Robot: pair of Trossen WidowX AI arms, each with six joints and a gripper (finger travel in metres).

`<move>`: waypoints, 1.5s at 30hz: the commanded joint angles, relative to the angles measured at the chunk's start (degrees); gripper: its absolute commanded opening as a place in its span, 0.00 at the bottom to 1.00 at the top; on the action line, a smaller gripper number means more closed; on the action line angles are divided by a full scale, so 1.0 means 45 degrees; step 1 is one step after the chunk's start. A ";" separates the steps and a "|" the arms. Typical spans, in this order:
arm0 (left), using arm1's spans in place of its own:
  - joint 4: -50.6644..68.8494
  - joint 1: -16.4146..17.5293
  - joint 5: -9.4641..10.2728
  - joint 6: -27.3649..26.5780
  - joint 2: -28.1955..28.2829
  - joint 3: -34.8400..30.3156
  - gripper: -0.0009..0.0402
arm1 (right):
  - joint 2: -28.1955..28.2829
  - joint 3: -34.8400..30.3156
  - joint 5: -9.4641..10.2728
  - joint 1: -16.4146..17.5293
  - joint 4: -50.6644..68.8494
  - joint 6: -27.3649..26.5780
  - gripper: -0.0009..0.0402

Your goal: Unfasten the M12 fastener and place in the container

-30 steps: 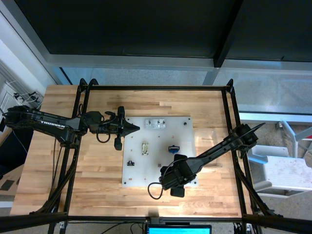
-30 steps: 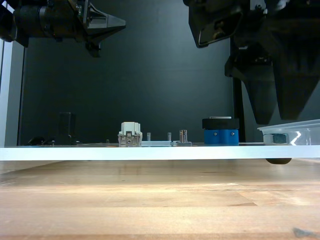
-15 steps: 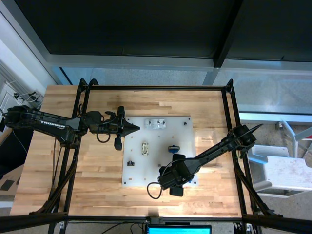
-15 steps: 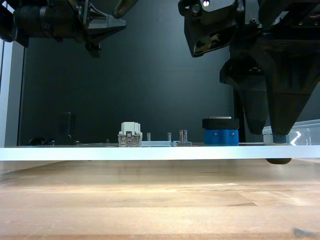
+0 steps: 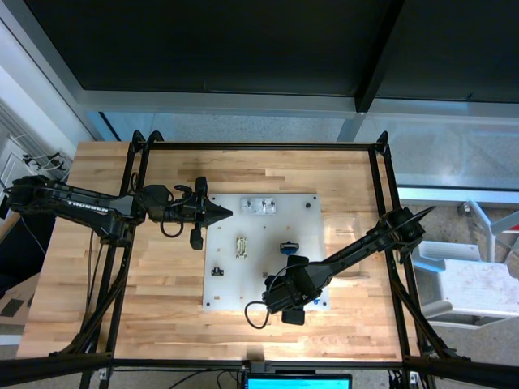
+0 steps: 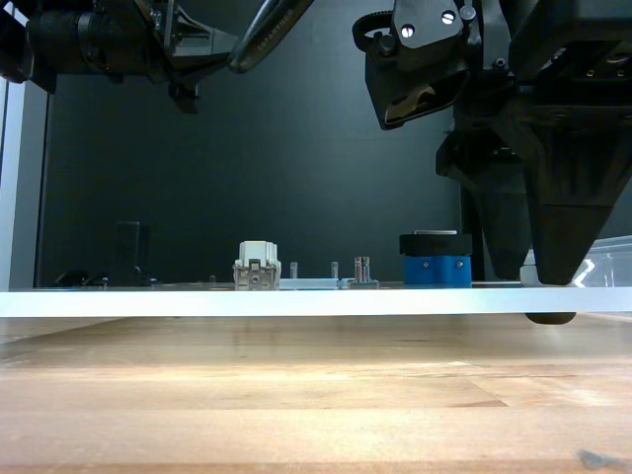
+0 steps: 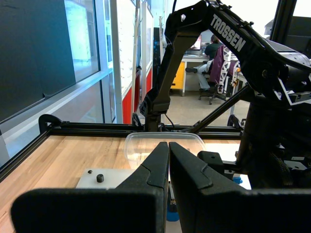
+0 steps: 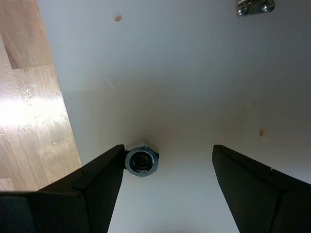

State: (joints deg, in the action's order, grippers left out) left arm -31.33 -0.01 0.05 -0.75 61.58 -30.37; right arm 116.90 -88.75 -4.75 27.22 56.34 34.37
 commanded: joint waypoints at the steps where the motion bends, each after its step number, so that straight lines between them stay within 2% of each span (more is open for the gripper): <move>1: -0.0005 0.0000 0.0000 0.0000 0.0005 0.0000 0.02 | -0.0015 0.0044 0.0015 0.0005 -0.0010 0.0024 0.63; 6: -0.0005 0.0005 0.0000 0.0000 0.0005 0.0000 0.02 | -0.0015 0.0049 0.0063 0.0000 -0.0049 0.0039 0.54; 20: 0.0000 0.0005 0.0000 0.0000 0.0005 0.0000 0.02 | -0.0015 0.0049 0.0063 0.0010 -0.0126 0.0068 0.16; 29: 0.0000 0.0000 0.0000 0.0000 0.0005 0.0000 0.02 | -0.0024 0.0049 0.0078 0.0005 -0.0219 -0.0194 0.02; 33: -0.0005 0.0000 0.0000 0.0000 0.0005 0.0000 0.02 | -0.0029 0.0049 0.0126 0.0010 -0.0243 -0.0913 0.03; 36: -0.0005 0.0000 0.0000 0.0000 0.0005 0.0000 0.02 | -0.0029 0.0049 0.0457 0.0000 -0.0287 -0.1617 0.03; 38: -0.0005 0.0005 0.0000 0.0000 0.0005 0.0000 0.02 | -0.0029 0.0049 0.0457 0.0005 -0.0364 -0.2210 0.03; 42: -0.0005 0.0000 0.0000 0.0000 0.0005 0.0000 0.02 | -0.0029 0.0049 0.0447 0.0005 -0.0452 -0.3633 0.03; 45: -0.0005 0.0005 0.0000 0.0000 0.0005 0.0000 0.02 | -0.0029 0.0049 0.0442 0.0005 -0.0539 -0.5328 0.03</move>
State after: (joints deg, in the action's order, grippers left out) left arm -31.33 -0.01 0.08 -0.75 61.58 -30.35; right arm 116.75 -88.49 -3.07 27.20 54.65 13.63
